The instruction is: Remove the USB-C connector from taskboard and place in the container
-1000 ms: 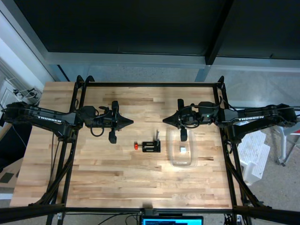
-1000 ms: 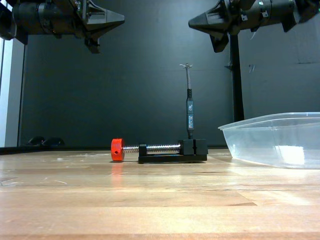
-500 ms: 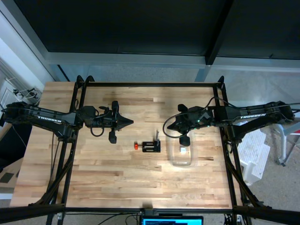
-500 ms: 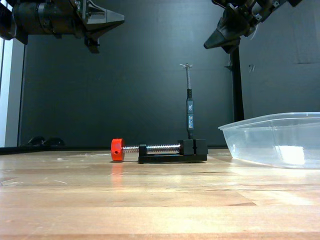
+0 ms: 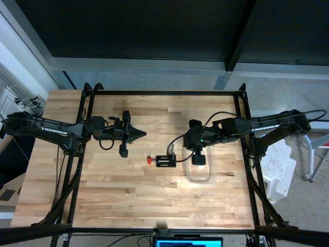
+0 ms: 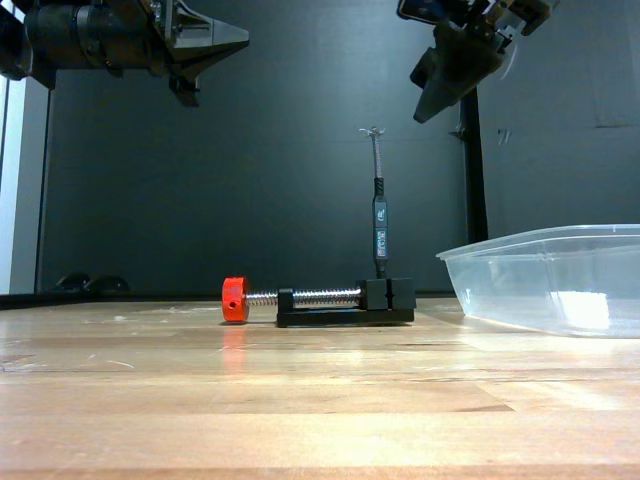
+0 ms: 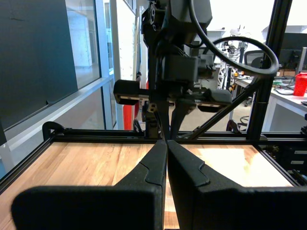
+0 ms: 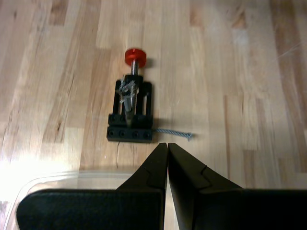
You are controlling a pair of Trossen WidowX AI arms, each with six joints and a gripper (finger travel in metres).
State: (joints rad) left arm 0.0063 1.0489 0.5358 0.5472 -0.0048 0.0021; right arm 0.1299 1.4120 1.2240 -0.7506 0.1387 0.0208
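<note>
- Swinging inward over the last second, the right gripper [image 5: 175, 145] has tipped from level to pointing steeply down, and it now hangs high above the gap between the taskboard [image 5: 165, 160] and the container [image 5: 188, 174].
- Its two fingers [image 8: 156, 163] lie pressed together, holding nothing; in the low view the tip [image 6: 418, 114] sits well above the connector's top and a little to its right.
- Its forearm reaches in from the table's right edge, with the wrist bent downward over the container's far end.
- The left gripper [image 5: 143, 134] has not shifted: it stays level, high over the table [image 5: 128, 195], with its fingers [image 7: 156, 158] closed together and aimed across at the right arm.
- The USB-C connector [image 6: 381, 228] stands upright in the taskboard [image 6: 345, 301], a thin dark stick with pale markings and a frayed braided stub at its top.
- From the right wrist camera the connector [image 8: 128, 98] shows end-on, seated in the black block [image 8: 130, 117] at the end away from the red knob [image 8: 135, 55].
- The clear container [image 6: 545, 275] rests on the wood just to the right of the taskboard, apart from it.
</note>
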